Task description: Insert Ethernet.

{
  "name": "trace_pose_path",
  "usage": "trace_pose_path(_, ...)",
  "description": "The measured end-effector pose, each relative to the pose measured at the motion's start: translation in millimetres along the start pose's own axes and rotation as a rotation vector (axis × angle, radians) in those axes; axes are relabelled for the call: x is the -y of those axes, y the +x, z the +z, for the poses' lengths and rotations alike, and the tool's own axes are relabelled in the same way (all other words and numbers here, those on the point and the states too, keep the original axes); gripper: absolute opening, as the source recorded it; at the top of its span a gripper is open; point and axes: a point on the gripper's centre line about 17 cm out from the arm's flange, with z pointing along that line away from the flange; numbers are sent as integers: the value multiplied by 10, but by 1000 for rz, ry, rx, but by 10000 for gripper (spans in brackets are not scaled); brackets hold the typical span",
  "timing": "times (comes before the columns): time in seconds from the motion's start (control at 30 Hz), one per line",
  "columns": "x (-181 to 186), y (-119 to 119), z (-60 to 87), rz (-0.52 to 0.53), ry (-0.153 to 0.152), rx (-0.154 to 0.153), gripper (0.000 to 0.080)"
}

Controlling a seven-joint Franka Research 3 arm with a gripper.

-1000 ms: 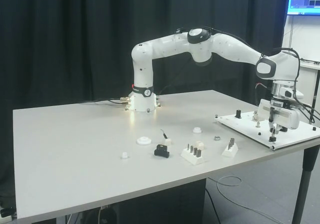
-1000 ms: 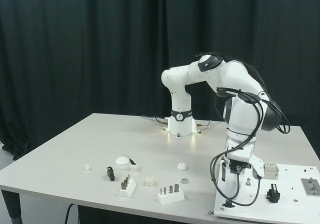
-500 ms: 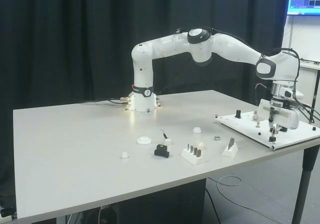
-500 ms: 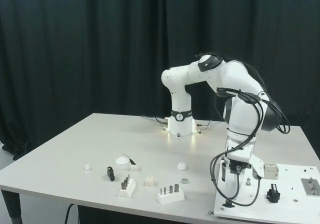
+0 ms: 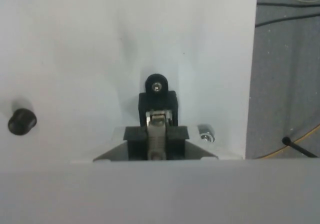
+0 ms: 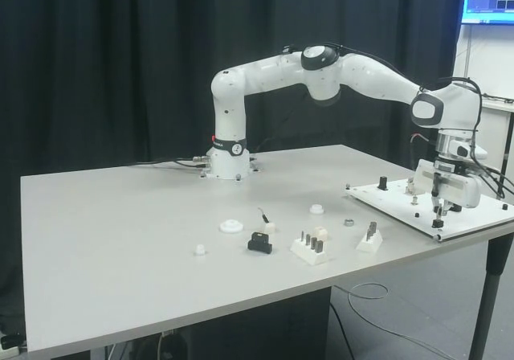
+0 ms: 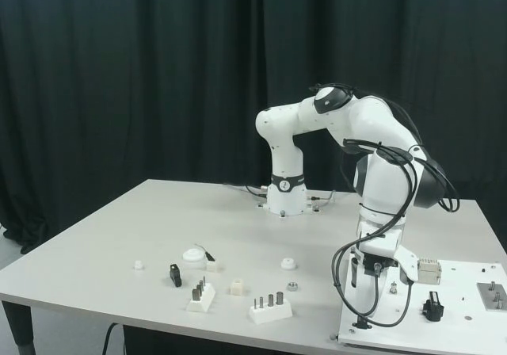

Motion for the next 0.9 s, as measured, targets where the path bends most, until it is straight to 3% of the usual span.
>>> trace_pose_path(0.9,5,3,15,16,3,-4,72)
